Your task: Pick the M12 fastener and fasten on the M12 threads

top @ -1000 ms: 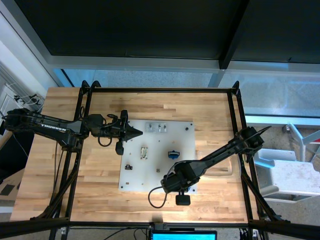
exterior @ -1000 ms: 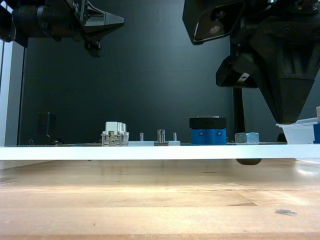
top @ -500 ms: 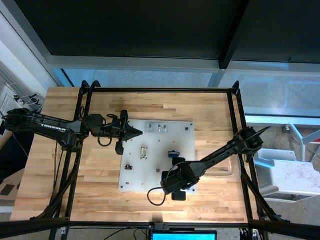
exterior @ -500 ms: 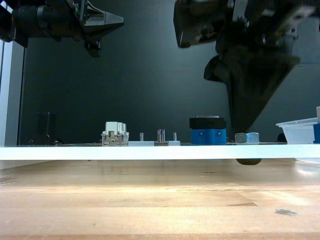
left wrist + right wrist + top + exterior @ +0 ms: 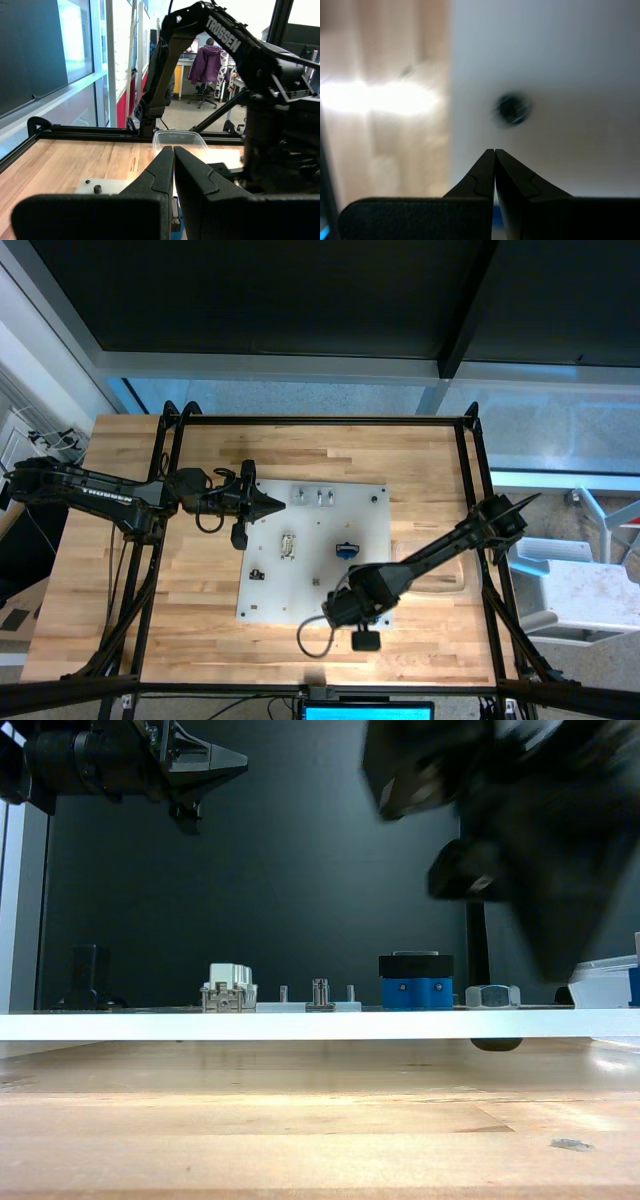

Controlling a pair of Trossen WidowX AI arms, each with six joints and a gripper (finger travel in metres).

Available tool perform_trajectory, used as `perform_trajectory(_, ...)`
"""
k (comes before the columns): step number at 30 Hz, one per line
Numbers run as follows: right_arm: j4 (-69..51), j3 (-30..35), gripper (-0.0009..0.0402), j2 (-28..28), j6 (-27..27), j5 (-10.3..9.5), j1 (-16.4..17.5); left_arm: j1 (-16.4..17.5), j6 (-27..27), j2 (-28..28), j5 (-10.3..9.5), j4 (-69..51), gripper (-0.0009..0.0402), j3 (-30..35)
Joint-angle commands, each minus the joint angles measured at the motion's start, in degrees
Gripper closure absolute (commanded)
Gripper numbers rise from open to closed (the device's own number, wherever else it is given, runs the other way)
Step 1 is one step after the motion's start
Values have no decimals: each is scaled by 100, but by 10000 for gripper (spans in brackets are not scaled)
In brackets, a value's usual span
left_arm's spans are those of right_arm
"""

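The left gripper [image 5: 173,148] hangs high over the white board's [image 5: 268,585] left side, its fingers pressed together and empty. The silver nut [image 5: 493,996] sits low on the board, below and just left of the right gripper [image 5: 494,151], whose fingers are closed on nothing. I cannot tell whether the nut is on its stud.

Two grippers [image 5: 173,148] [image 5: 494,150], one nut [image 5: 493,996], one white board [image 5: 268,592]
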Motion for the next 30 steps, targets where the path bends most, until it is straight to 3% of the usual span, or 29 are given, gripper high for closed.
perform_trajectory(1,-96,4,393,-24,17,39,-20,0,2,2,2,0,393,2)
perform_trajectory(19,-90,2,393,-46,31,170,-7,2,2,2,0,-4,393,2)
perform_trajectory(30,-90,2,393,-555,28,179,4,2,2,2,0,-2,393,2)
